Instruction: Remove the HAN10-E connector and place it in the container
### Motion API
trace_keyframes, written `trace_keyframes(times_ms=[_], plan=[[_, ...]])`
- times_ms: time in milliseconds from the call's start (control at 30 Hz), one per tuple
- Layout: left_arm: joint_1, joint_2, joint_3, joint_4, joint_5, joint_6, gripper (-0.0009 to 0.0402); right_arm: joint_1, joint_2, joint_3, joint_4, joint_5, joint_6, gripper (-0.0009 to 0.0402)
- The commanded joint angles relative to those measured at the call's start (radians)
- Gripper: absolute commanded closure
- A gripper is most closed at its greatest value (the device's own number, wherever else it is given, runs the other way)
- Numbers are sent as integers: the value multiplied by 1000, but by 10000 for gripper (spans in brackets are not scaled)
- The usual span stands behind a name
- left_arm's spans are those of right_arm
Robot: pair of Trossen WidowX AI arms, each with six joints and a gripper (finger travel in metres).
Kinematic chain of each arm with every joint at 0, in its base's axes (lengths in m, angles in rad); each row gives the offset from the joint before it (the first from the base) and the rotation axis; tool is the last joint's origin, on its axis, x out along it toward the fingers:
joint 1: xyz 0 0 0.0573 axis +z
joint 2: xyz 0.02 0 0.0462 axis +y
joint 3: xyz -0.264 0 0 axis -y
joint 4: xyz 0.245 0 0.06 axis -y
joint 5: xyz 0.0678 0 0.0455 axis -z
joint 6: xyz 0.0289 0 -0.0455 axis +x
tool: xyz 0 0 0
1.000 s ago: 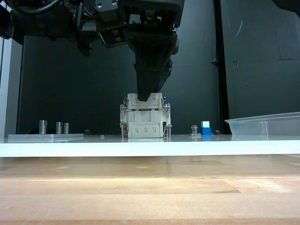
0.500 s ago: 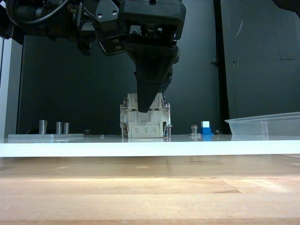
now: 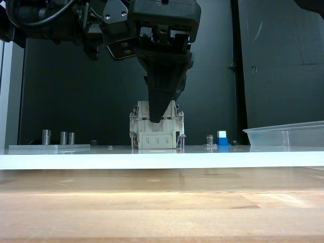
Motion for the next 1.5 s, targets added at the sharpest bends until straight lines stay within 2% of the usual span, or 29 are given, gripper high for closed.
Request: trace_keyframes(times_ms=[33, 67, 300, 500, 1167, 1500], plan=[[0, 0, 0, 0, 0, 0, 393, 0, -1, 3, 0, -10, -8, 252], [0, 0, 0, 0, 0, 0, 393, 0, -1, 3, 0, -18, -12, 261], [0, 0, 0, 0, 0, 0, 393, 0, -1, 3, 0, -18, -15, 314], [0, 0, 0, 0, 0, 0, 393, -1, -7, 3, -1, -18, -16, 336], [0, 0, 0, 0, 0, 0, 393, -2, -78, 3, -29, -16, -19, 338], [0, 0, 0, 0, 0, 0, 393, -10, -159, -25, -35, -14, -19, 338]])
